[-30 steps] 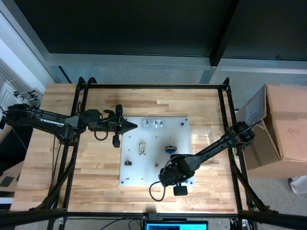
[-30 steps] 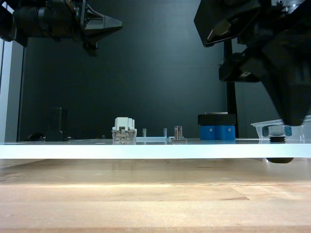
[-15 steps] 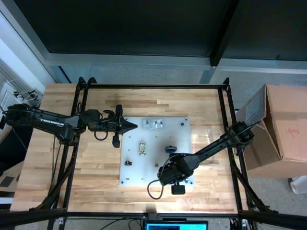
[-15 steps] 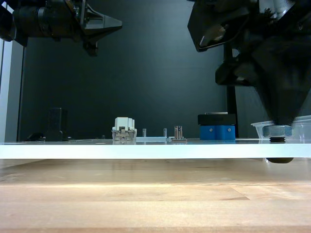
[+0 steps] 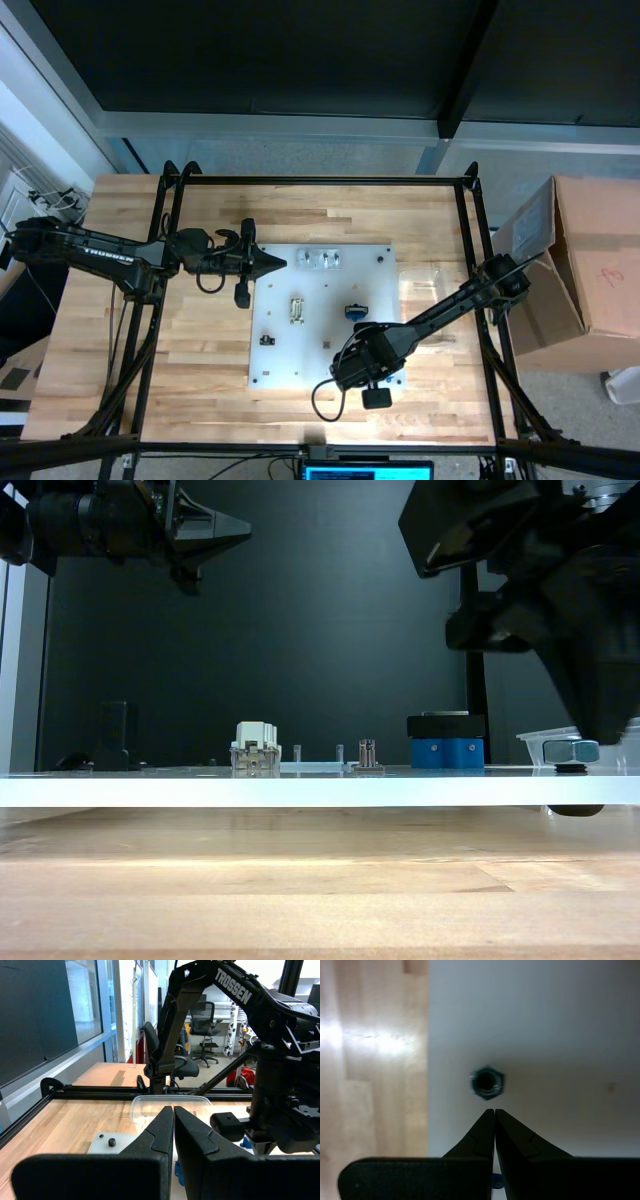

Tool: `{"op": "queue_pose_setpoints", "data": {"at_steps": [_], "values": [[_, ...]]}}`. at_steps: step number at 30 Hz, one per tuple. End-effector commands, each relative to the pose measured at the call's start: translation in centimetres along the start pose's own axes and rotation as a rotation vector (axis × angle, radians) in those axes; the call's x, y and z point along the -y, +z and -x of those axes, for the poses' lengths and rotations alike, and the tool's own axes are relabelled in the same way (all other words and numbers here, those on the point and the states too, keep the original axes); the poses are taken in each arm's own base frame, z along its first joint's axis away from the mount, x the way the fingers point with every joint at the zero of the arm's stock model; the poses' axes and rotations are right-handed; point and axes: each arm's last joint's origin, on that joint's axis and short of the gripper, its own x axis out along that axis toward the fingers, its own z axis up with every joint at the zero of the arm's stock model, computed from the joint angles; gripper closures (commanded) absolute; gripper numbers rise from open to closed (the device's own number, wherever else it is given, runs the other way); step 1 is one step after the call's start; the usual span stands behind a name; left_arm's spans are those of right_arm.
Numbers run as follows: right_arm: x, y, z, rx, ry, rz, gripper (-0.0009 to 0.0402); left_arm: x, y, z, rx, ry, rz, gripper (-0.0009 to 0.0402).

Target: Pick the M12 nut and place it on its threads and fasten

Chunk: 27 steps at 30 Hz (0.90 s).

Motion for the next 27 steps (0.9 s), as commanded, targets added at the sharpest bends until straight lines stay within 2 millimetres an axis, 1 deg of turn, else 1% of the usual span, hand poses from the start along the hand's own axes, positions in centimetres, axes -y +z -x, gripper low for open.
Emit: {"op": "queue_pose_setpoints", "data": {"at_steps": [1, 9, 10, 14, 16, 19, 27], "values": [[0.2, 0.1, 0.1, 0.035, -0.064, -0.027, 0.0393, 0.0, 0.0, 0.0, 0.000, 0.000, 0.000, 0.0393], [0.1, 0.3, -0.2, 0.048, -0.049, -0.033, 0.0393, 0.0, 0.0, 0.0, 0.000, 0.000, 0.000, 0.0393], [0.0, 0.3, -0.1, 0.037, -0.026, -0.033, 0.0393, 0.0, 0.0, 0.0, 0.000, 0.000, 0.000, 0.0393], [-0.7, -0.1, 0.0, -0.090, 0.252, 0.015, 0.0393, 0.0, 0.0, 0.0, 0.000, 0.000, 0.000, 0.0393], [-0.8, -0.3, 0.1, -0.119, 0.292, 0.015, 0.0393, 0.0, 0.0, 0.0, 0.000, 0.000, 0.000, 0.0393], [-0.6, -0.3, 0.1, -0.108, 0.235, 0.012, 0.0393, 0.0, 0.0, 0.0, 0.000, 0.000, 0.000, 0.0393], [0.2, 0.0, 0.0, 0.010, -0.028, -0.028, 0.0393, 0.0, 0.0, 0.0, 0.000, 0.000, 0.000, 0.0393]]}}
